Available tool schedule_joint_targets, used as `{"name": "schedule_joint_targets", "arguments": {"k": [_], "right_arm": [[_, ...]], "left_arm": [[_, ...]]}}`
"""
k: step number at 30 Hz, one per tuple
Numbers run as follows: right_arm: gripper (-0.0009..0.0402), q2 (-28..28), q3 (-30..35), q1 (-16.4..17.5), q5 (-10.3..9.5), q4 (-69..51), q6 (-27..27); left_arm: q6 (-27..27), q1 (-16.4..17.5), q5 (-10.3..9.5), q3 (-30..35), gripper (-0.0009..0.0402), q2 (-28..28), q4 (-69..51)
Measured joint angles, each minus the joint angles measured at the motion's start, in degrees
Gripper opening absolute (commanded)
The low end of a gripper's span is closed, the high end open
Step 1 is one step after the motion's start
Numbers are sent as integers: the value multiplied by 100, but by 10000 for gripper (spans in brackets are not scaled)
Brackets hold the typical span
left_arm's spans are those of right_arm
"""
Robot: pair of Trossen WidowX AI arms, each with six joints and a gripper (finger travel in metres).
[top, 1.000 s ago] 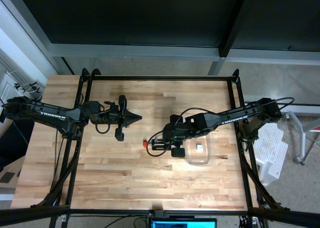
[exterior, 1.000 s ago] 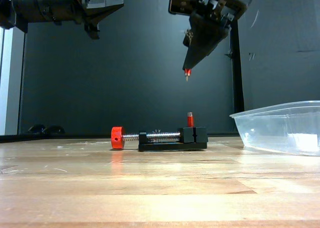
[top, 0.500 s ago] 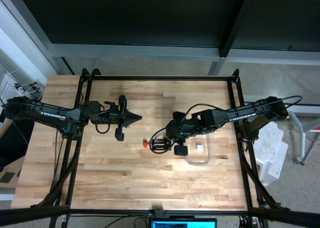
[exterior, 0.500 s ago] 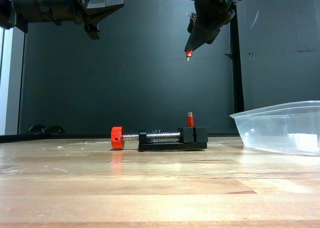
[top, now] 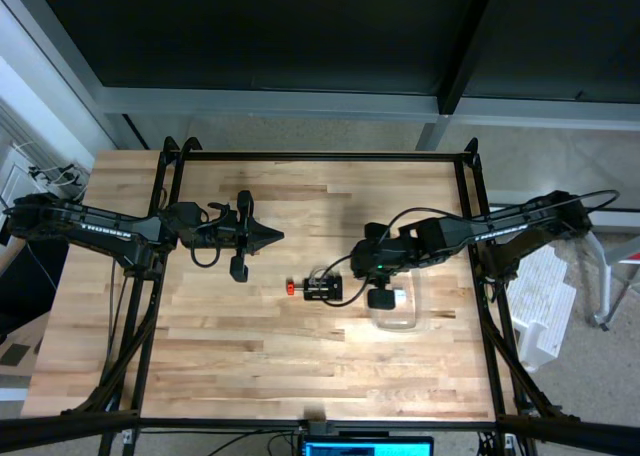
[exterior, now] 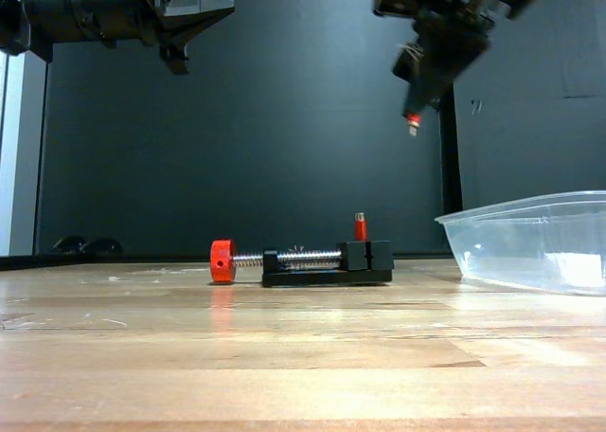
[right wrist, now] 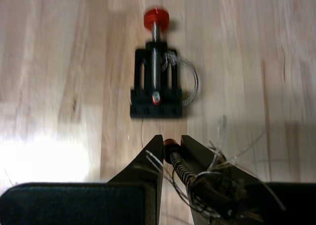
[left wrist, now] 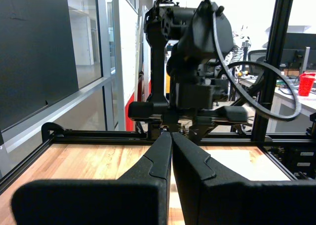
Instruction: Remove the RCA connector from the receptacle and place in the container
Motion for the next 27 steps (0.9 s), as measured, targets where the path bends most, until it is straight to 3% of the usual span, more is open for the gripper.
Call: {"name": "schedule_joint_targets", "arguments": {"k": [14, 27], "right_arm": [[4, -1158, -1502, 24, 46, 122, 273], [4, -1429, -2271, 46, 46, 72, 402]], "left_arm": [[2, 0, -2, 0, 0, 0, 0], [0, 0, 0, 0, 0, -2, 0]]}}
